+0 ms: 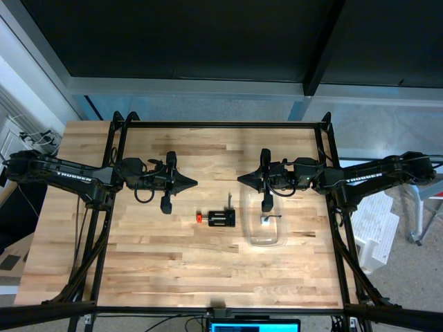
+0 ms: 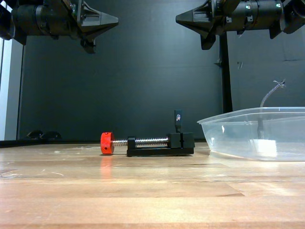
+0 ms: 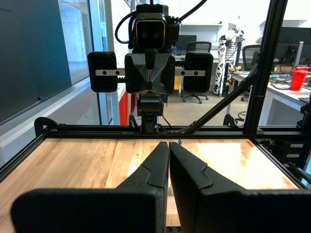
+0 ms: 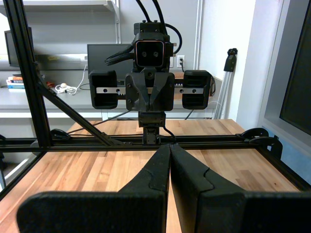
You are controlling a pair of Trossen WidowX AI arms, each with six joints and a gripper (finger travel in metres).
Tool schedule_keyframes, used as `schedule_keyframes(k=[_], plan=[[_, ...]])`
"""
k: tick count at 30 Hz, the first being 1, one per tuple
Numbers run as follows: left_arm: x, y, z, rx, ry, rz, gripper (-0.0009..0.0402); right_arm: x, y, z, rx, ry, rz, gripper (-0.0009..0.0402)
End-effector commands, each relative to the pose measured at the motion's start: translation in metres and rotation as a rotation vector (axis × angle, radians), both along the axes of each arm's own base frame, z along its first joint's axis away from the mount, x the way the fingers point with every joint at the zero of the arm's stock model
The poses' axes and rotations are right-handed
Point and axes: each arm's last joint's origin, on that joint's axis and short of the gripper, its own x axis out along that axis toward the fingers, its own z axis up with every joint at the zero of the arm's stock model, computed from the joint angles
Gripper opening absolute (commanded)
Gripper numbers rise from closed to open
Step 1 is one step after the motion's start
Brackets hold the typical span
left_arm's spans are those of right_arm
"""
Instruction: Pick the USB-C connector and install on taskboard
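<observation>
— Two grippers up there. Where do you have them?

— You have both high above the table (image 1: 166, 266), toward its far edge, tips facing each other. Your left gripper (image 1: 194, 183) has its fingers pressed together on nothing. Your right gripper (image 1: 240, 180) is the same, closed and empty.

— And the piece you're after?

— The USB-C connector (image 1: 274, 217) looks to be the thin dark sliver lying in the clear tray (image 1: 257, 238), beside a small white square piece (image 1: 264, 220). It's too tiny for me to tell you which way it lies. The tray sits right of the table's middle, almost under your right gripper, so that arm seems the natural one for the pick.

— The taskboard?

— Your taskboard (image 1: 223, 219) lies near the middle of the table, just left of the tray and apart from it. Its red-orange knob (image 1: 199, 218) points toward the left edge, and its upright pin (image 2: 177, 120) stands at the tray-side end. You'd need to spread the right fingers before descending.
</observation>
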Motion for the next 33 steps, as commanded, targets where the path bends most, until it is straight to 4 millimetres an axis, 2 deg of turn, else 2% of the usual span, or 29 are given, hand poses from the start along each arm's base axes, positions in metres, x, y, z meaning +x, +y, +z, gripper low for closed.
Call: schedule_keyframes(k=[1, 9, 12, 24, 33], plan=[[0.000, 0.000, 0.000, 0.000, 0.000, 0.000, 0.0000, 0.000, 0.000, 0.000, 0.000, -0.002, 0.000, 0.0000], [0.000, 0.000, 0.000, 0.000, 0.000, 0.000, 0.0000, 0.000, 0.000, 0.000, 0.006, 0.002, 0.007, 0.0000], [0.000, 0.000, 0.000, 0.000, 0.000, 0.000, 0.0000, 0.001, 0.002, 0.001, 0.032, 0.012, 0.059, 0.0000], [0.000, 0.000, 0.000, 0.000, 0.000, 0.000, 0.0000, 0.007, 0.003, 0.021, 0.038, 0.382, 0.076, 0.0000], [0.000, 0.000, 0.000, 0.000, 0.000, 0.001, 0.0000, -0.002, 0.003, 0.039, 0.046, 0.621, 0.071, 0.0000]])
